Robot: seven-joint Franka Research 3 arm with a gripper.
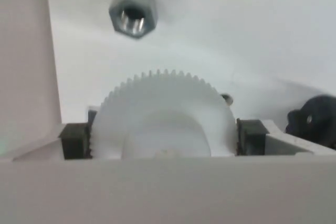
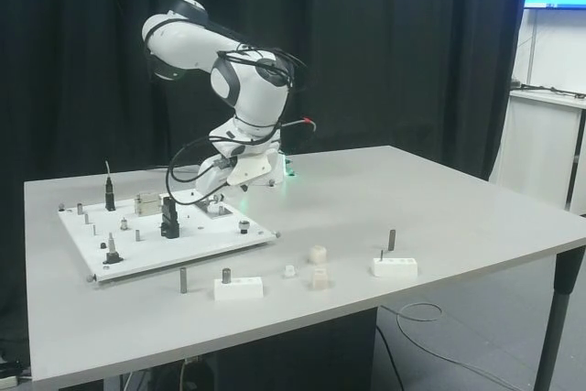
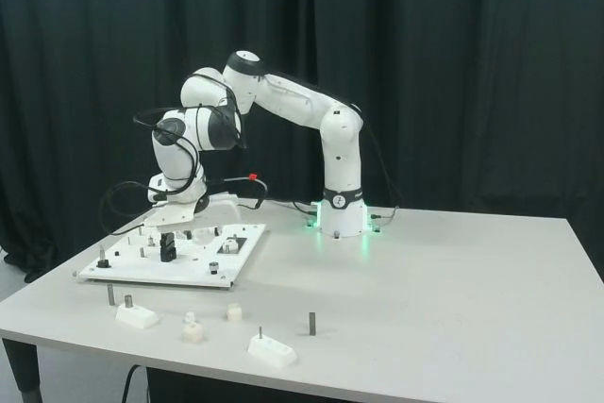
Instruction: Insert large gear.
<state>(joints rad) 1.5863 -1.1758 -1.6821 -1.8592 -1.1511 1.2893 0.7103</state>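
Observation:
The large white gear [image 1: 165, 114], toothed around its rim, sits between two black finger pads [image 1: 76, 141] in the wrist view. My gripper [image 1: 164, 139] is shut on it, one pad on each side. In the room views the gripper [image 2: 209, 191] [image 3: 176, 226] hangs low over the middle of the white assembly board [image 2: 206, 243] [image 3: 193, 269] at the table's left. The gear itself is too small to make out there. Whether the gear touches the board cannot be told.
On the board near the gear are a metal hex nut [image 1: 133, 11], a black fixture [image 1: 315, 119] [image 2: 169, 217] and several upright pegs. Small white blocks [image 2: 238, 287] [image 2: 395, 266] and loose parts [image 2: 318, 254] lie on the grey table in front of the board.

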